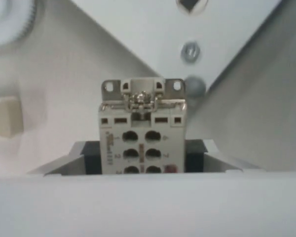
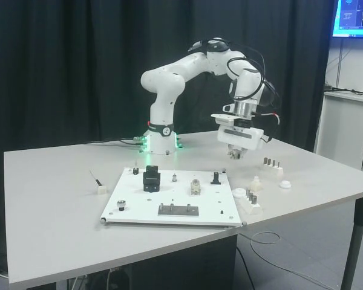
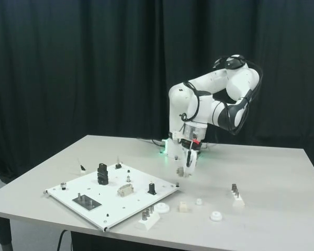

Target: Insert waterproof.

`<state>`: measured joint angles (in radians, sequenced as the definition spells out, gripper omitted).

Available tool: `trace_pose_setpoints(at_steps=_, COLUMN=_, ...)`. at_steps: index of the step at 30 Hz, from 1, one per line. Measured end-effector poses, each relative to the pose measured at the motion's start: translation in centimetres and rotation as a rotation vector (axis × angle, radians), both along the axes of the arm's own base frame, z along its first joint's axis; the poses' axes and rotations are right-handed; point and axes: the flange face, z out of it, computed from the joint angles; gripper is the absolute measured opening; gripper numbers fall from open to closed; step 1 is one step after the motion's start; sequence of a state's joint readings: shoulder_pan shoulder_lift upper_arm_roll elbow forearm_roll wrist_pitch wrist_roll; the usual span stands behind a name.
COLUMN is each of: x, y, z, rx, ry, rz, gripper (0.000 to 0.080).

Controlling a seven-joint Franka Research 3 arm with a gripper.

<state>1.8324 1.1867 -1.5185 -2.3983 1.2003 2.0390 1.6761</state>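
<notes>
The gripper (image 1: pixel 142 170) is clamped on the connector plug (image 1: pixel 141 129), hanging above the white board's (image 2: pixel 139 202) edge, so it should stay square over its socket (image 2: pixel 195 186).

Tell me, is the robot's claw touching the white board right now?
No, the gripper hangs above the grey table, beside the white board.

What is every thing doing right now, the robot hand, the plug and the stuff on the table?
gripper: up in the air, shut on the connector
connector: held, above the table
white board: flat on the grey table
black part: upright on the board
</notes>
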Motion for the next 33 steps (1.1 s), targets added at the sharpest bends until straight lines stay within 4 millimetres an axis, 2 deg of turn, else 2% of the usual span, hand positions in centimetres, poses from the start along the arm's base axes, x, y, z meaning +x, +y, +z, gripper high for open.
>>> trace_pose_setpoints(at_steps=18, x=0.2, y=-5.2, z=0.8, rx=-0.057, ry=0.099, rz=0.267, gripper=0.0316)
trace_pose_setpoints(at_steps=33, x=0.4, y=-9.4, z=2.4, rx=-0.045, ry=0.148, rz=0.499, gripper=0.0316)
